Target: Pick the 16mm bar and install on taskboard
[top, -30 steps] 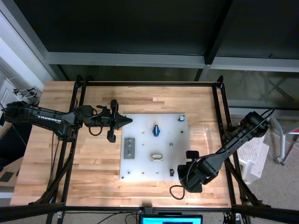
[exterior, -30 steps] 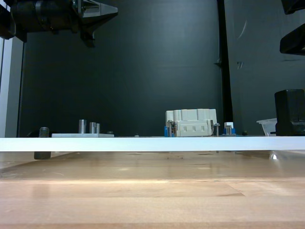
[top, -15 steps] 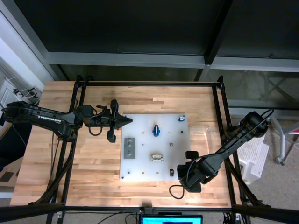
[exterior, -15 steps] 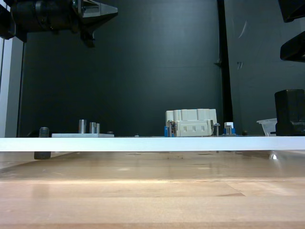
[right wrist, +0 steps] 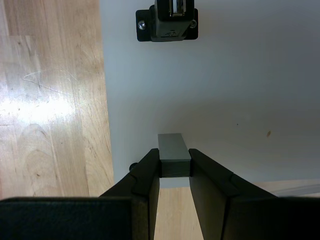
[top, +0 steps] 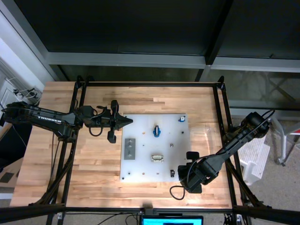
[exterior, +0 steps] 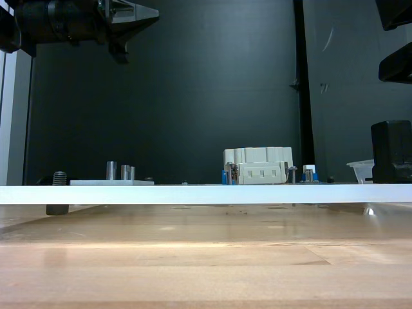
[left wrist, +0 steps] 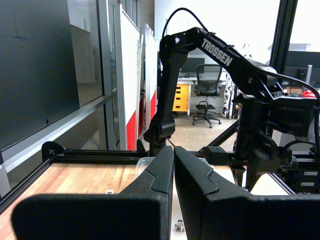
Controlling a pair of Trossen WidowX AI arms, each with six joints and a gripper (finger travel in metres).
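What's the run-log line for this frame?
left gripper shut, high over board far-left corner | right gripper shut on 16mm bar, over near-right corner, unseated

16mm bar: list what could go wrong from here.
The right gripper holds the 16mm bar by its fingertips only, above the task board's near right corner; it may twist or slip. The black connector sits just ahead; a low forward move could clip it. The left gripper, shut, hangs over the board's far left edge, perhaps obstructing.

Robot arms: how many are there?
2. The left gripper, shut and empty, hovers over the board's far left; the right gripper holds the bar over the board's near right corner.
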